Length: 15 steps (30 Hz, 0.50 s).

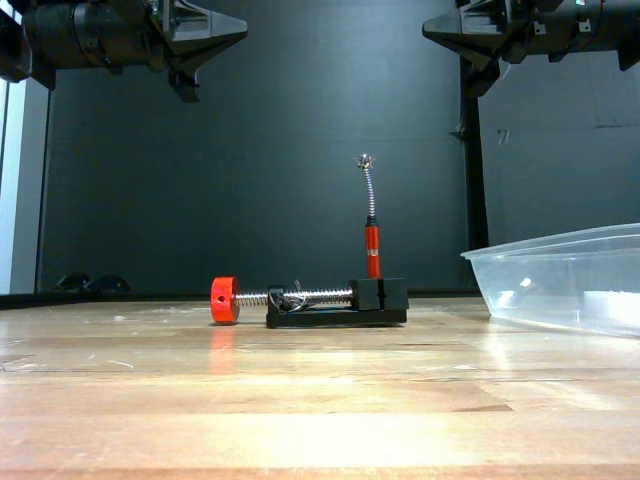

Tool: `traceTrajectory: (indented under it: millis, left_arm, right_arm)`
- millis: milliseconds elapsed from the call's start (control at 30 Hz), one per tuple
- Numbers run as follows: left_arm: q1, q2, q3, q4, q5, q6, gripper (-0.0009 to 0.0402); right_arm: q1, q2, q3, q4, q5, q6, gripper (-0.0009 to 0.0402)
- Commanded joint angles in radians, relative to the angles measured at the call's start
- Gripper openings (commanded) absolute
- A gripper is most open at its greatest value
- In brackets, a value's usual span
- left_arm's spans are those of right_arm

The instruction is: Pick the RCA connector and install on taskboard

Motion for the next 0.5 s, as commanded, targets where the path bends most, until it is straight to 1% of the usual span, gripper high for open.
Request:
traceTrajectory:
  millis: [33, 500]
  left_arm:
    - [0.000, 0.000, 0.000, 0.000, 0.000, 0.000, 0.0000]
    - [0.000, 0.000, 0.000, 0.000, 0.000, 0.000, 0.0000]
  right_arm:
    - [0.001, 0.001, 0.002, -0.002, 0.000, 0.000, 0.0000]
    - [0.000, 0.001, 0.002, -0.023, 0.000, -0.001, 0.0000]
